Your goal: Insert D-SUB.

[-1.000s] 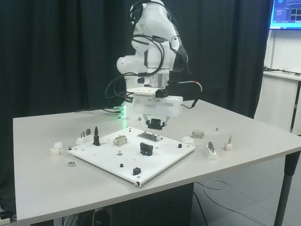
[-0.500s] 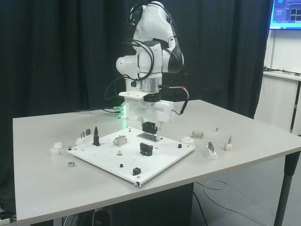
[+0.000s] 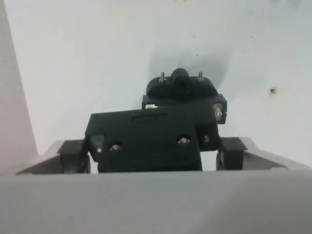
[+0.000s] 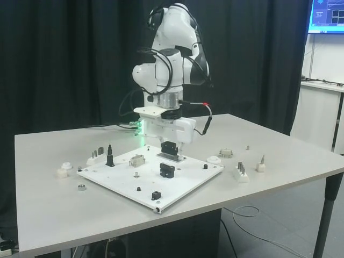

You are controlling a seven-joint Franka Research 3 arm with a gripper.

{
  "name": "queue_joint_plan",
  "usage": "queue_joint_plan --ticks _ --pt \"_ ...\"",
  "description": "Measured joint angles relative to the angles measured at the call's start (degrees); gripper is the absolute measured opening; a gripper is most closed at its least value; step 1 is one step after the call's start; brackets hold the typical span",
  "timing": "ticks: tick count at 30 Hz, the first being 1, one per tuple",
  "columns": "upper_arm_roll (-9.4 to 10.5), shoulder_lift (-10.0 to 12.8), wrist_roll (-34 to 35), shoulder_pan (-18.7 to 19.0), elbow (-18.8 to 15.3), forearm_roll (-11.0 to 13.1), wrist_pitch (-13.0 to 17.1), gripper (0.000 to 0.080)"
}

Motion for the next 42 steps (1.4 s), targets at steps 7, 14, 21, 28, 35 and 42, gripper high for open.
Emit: queue_joint_plan --ticks 7,14,21,28,35,42 --pt "-0.01 0.47 1.36 -0.37 0.02 3.17 -0.01 0.0570" --pt "-0.02 0.94 5.04 -1.11 0.02 5.36 -0.01 0.0570" --pt "-0.02 1.64 5.10 -1.73 0.01 6.35 -0.17 0.0570" --pt "-0.02 2.66 2.77 -1.82 0.01 6.74 -0.40 0.0570" --pt "-0.01 3.46 0.45 -1.85 0.00 8.05 -0.40 0.0570" --pt "-0.01 3.65 -1.00 -1.93 0.00 8.63 -0.40 0.0570"
